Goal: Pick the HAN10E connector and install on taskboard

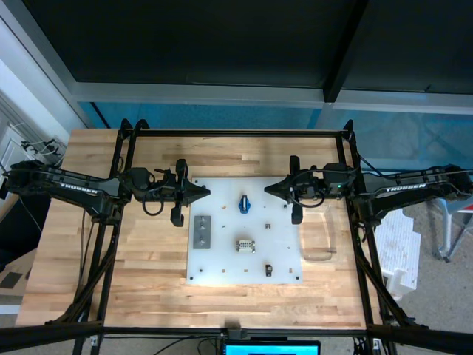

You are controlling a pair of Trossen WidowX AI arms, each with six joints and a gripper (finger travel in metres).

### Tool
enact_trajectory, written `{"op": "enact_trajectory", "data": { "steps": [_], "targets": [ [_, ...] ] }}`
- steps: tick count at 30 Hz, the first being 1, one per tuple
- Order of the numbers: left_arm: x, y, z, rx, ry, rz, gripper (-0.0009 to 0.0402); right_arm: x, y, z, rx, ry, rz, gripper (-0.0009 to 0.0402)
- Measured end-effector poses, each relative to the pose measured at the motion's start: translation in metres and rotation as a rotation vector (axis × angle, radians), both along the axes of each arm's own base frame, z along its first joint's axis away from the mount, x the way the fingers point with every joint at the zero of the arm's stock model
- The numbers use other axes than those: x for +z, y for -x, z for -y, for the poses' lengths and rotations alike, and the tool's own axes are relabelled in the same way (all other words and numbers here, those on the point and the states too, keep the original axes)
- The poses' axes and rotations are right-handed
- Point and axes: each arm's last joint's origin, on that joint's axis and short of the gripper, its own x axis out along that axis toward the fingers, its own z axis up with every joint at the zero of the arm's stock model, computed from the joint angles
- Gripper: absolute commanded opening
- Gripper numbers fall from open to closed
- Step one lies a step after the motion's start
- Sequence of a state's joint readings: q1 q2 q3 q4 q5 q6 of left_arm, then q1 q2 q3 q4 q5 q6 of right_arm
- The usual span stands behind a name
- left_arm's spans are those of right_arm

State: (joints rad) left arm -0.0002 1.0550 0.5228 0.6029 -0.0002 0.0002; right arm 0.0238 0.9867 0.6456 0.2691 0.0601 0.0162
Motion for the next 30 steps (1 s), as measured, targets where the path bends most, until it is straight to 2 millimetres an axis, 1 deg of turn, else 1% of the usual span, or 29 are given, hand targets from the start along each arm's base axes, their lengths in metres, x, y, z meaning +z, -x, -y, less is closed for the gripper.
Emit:
{"op": "enact_trajectory", "data": {
  "steps": [9,13,30],
  "targets": [
    [0.0,0.0,0.0,0.0,0.0,-0.001,0.0001,-0.014,0.01,0.001,-0.003,0.002,0.096,0.0],
    [0.0,0.0,0.0,0.0,0.0,0.0,0.0001,-0.018,0.013,0.001,-0.004,-0.002,0.109,0.0],
    [0.0,0.0,0.0,0.0,0.0,0.0,0.0001,-0.02,0.014,0.001,-0.004,-0.015,0.107,0.0]
  ]
}}
